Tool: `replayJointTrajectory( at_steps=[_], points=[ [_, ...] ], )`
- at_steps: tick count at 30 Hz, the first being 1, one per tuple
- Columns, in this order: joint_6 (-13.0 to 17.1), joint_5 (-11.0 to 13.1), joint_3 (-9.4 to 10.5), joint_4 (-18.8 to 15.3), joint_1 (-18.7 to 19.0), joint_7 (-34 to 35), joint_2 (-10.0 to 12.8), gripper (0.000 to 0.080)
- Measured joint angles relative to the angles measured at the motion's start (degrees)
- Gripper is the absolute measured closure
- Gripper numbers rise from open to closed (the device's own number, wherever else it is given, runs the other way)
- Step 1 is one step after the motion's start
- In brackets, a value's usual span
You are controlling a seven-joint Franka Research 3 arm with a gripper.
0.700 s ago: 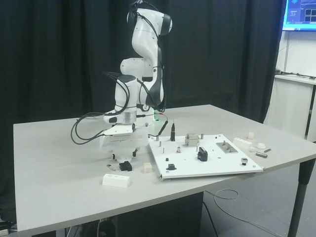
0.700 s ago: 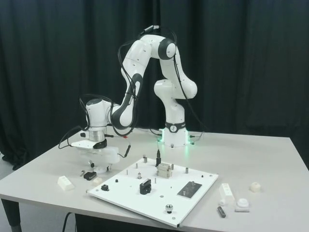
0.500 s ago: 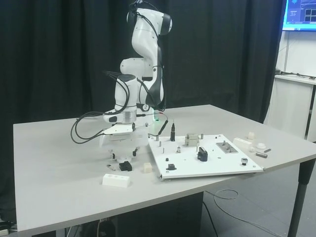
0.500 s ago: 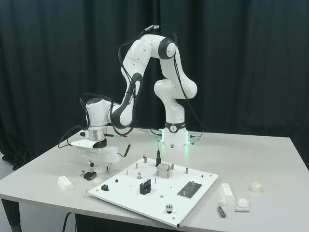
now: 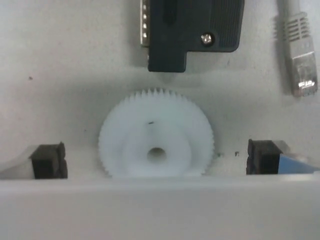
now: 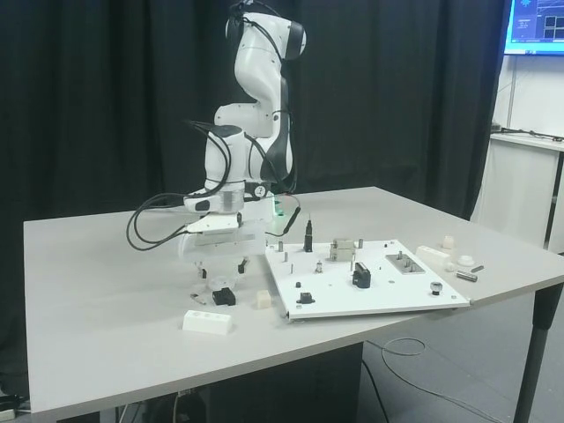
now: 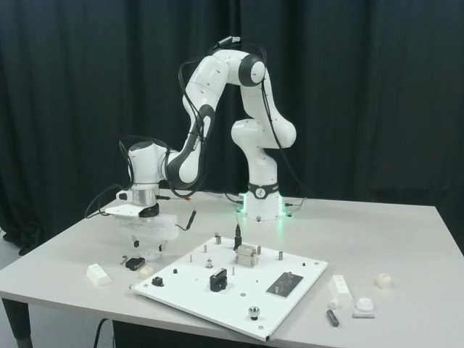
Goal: Remove square peg 1.
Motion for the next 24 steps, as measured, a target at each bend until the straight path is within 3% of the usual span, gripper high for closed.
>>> replayJointTrajectory(
  at_steps=[24],
  points=[
    [-0.13,0.00,0.14,0.04,0.46,-2.39,-3.97,0.0003]
  ],
)
